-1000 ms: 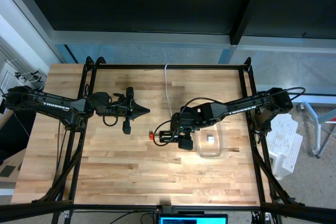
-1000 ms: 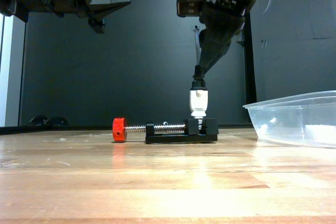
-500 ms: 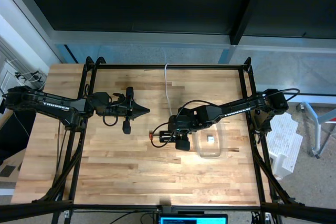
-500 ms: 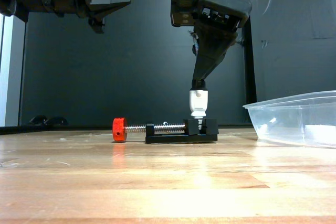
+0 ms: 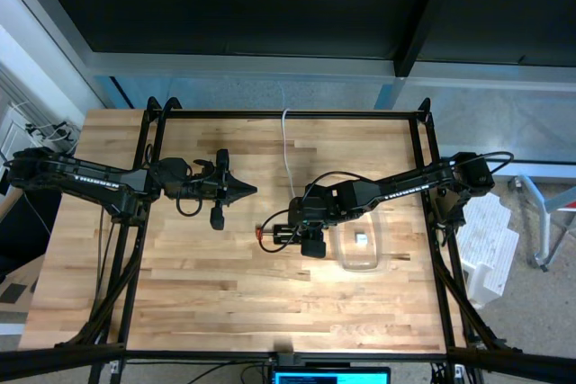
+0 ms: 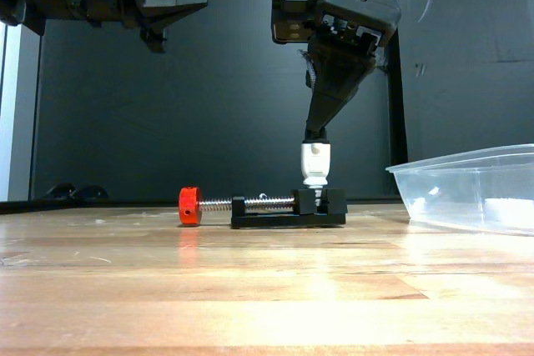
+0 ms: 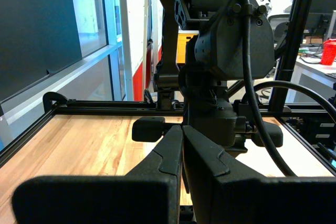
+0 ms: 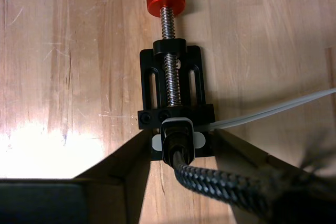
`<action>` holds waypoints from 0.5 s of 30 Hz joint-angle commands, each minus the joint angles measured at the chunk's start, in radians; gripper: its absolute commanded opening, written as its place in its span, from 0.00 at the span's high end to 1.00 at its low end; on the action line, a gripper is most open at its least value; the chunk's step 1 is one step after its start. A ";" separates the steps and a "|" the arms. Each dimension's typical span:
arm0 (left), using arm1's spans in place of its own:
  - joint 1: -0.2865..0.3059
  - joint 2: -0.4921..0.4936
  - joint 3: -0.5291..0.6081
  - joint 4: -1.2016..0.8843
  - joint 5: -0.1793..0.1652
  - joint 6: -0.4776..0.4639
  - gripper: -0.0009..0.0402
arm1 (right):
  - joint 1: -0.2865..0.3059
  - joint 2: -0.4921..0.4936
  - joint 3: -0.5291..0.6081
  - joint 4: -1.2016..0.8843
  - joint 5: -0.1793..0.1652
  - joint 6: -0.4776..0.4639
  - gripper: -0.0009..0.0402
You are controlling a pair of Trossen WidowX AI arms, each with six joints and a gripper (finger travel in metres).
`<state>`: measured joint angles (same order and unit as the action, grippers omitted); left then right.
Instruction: Remove the power plug from the receptacle and place in the container
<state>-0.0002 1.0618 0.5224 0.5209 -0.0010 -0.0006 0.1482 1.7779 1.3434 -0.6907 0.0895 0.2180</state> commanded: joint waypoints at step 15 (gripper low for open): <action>0.000 0.000 0.000 0.000 0.000 0.000 0.98 | -0.001 -0.002 0.000 0.008 -0.003 0.006 0.97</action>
